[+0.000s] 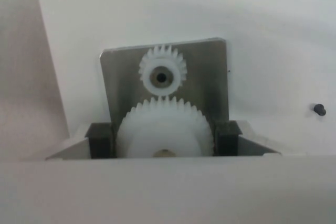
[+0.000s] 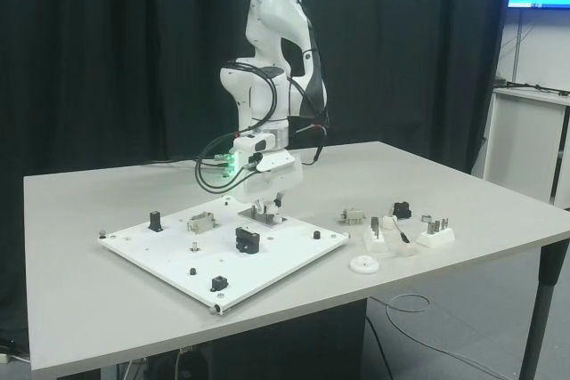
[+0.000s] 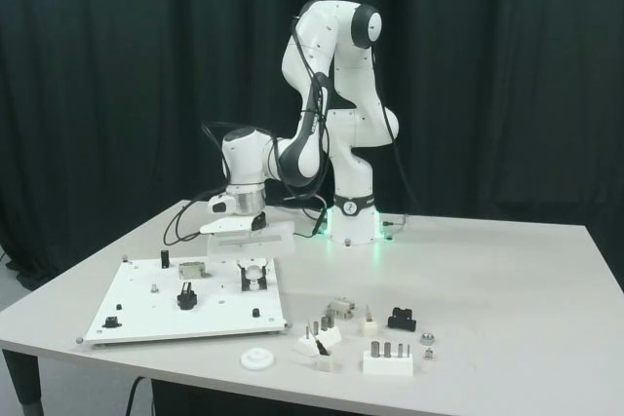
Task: Insert medium gear.
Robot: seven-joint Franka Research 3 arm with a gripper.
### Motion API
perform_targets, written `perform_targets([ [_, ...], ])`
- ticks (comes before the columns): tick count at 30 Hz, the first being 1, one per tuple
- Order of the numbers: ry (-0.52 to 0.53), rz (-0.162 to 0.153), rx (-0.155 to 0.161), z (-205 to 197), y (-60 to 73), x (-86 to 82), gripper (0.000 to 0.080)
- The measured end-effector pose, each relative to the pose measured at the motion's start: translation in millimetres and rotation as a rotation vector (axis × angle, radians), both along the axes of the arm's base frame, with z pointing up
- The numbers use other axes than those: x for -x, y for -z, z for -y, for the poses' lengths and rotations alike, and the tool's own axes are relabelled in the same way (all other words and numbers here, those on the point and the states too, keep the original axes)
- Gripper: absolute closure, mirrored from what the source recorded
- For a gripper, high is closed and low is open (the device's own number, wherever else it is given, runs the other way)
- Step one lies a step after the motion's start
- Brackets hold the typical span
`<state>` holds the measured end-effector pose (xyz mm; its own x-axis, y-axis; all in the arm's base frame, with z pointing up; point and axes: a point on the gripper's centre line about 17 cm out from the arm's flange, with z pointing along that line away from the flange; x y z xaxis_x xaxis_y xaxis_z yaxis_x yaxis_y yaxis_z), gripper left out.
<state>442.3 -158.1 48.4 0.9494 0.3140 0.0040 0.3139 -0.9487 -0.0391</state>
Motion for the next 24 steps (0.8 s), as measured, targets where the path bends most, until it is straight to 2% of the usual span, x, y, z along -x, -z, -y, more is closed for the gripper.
perform_targets([
  [10,-0.025,0.006,0.001,0.5,0.2,-0.6,0.0407],
  [24,0.053,0.025,-0.025,0.6,-0.1,-0.9,0.0407],
])
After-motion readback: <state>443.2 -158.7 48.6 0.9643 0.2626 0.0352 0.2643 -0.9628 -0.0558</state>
